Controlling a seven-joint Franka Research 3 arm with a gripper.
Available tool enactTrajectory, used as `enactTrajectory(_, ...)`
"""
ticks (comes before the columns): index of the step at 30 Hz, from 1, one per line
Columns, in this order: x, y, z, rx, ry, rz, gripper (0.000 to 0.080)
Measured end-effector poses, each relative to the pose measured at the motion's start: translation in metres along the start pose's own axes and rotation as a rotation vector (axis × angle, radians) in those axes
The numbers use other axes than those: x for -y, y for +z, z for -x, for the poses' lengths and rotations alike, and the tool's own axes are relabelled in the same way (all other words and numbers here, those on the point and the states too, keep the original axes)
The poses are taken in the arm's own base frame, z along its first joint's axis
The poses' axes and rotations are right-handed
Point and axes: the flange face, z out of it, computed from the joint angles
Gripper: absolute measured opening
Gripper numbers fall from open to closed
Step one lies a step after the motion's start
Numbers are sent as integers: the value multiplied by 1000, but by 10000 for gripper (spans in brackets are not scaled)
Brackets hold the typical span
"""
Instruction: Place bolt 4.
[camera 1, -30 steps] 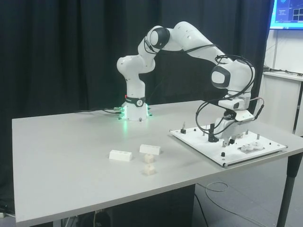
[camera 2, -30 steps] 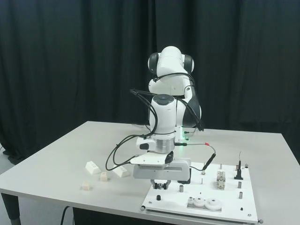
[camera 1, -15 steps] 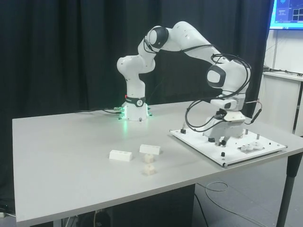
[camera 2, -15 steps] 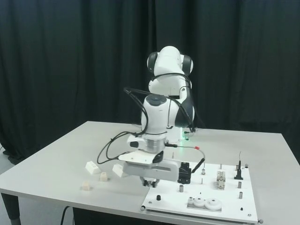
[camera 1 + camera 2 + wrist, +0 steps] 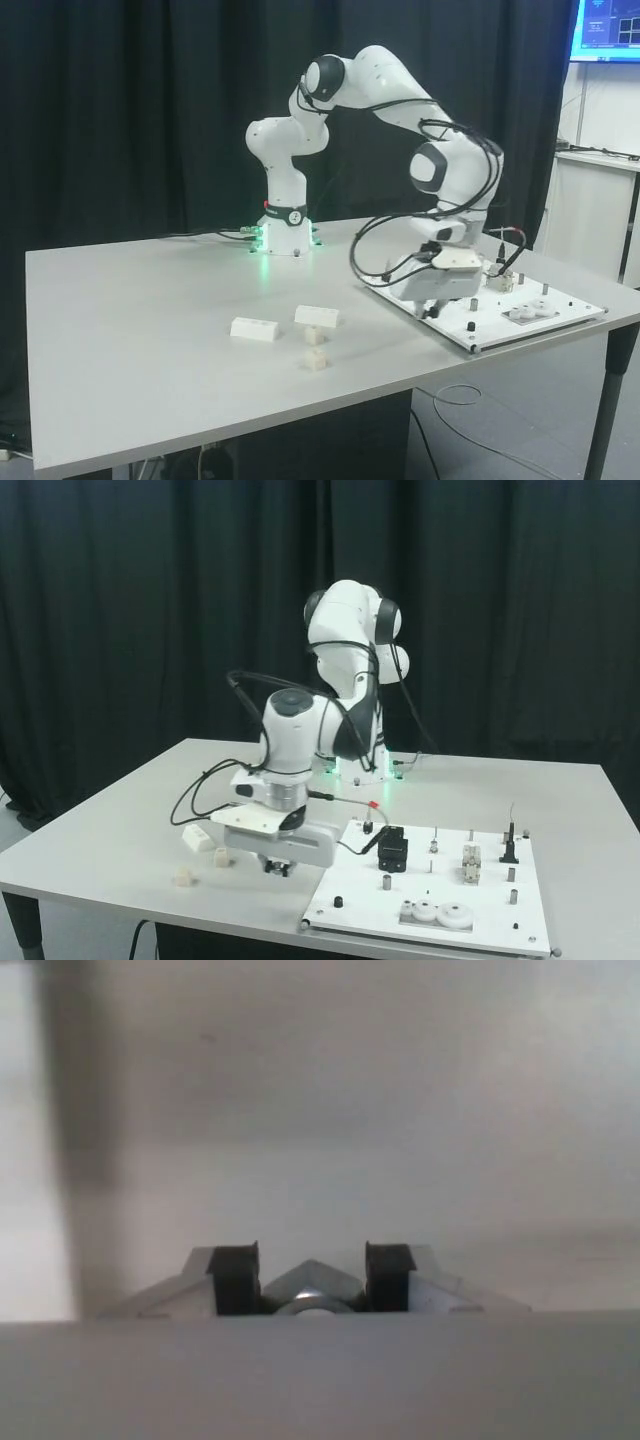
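Bolt 4 is apparently pinched between the closed-in fingers of the gripper, carried off the white board edge, which lies at 3 o'clock in the second room view.

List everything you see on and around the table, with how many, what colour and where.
Table: one, grey, holding everything.
Assembly board: one, white, at the table's edge beside the arm's hand.
Gears: about three, white, on the board's near edge in the second room view.
Small pegs: several, grey or black, upright on the board.
Black block: one, on the board.
Small blocks: four, white or pale, on the table beside the board.
Curtain: black, behind.
Robot arm: one, white, green light at its base.
Pincer: one, black fingertips, low beside the board's edge.
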Motion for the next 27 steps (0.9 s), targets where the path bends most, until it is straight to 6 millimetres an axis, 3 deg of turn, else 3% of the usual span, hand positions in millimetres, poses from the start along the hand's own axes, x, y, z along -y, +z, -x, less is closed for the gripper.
enactTrajectory(12,-32,33,-19,46,20,-24,224)
enactTrajectory(27,-44,65,-16,73,19,-72,224)
